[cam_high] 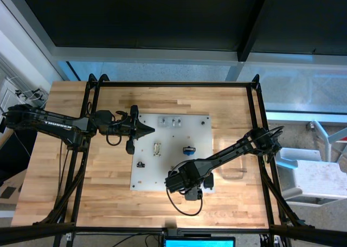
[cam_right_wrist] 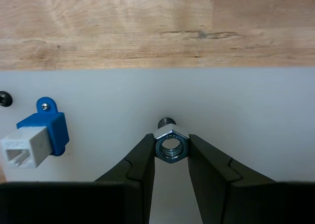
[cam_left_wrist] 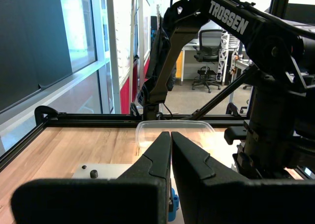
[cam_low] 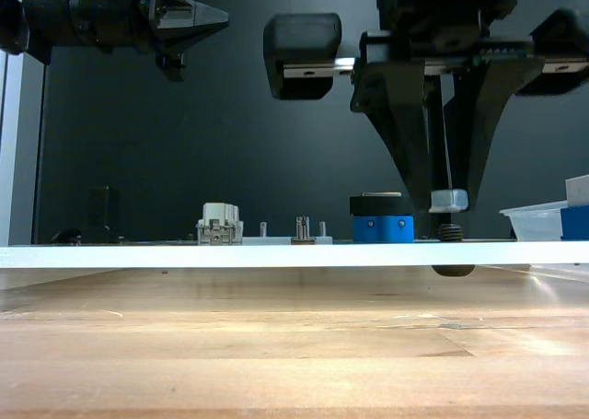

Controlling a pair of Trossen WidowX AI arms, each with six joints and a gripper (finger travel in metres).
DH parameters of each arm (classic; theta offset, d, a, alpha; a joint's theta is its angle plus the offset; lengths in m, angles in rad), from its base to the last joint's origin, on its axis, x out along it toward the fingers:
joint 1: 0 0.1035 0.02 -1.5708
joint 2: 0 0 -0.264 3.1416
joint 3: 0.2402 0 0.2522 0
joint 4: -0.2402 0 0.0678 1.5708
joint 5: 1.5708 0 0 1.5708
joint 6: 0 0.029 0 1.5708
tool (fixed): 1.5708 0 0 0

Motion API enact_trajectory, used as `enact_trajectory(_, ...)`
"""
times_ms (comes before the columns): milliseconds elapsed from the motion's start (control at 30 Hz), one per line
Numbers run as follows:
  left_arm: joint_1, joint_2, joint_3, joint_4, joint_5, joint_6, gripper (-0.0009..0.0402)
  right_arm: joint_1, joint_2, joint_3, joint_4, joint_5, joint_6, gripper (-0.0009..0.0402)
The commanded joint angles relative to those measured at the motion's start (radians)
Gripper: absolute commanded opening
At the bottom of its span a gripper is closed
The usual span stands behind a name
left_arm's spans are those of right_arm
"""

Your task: Pick the M12 fastener and fasten on the M12 threads

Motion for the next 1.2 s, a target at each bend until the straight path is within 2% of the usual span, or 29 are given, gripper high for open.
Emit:
enact_trajectory(33, 0.000, 0.000, 0.000, 0.000, 0.000, 0.000, 0.0000, 0.000, 0.000, -0.014, 0.015, 0.001, 0.001, 0.0014)
enact_trajectory(867, 0.000, 0.000, 0.000, 0.000, 0.000, 0.000, 0.0000, 0.001, 0.000, -0.061, 0.069, 0.001, 0.016, 0.0014)
enact_trajectory(1200, 0.000, 0.000, 0.000, 0.000, 0.000, 0.000, 0.0000, 0.002, 0.000, -0.061, 0.071, 0.000, 0.228, 0.0014)
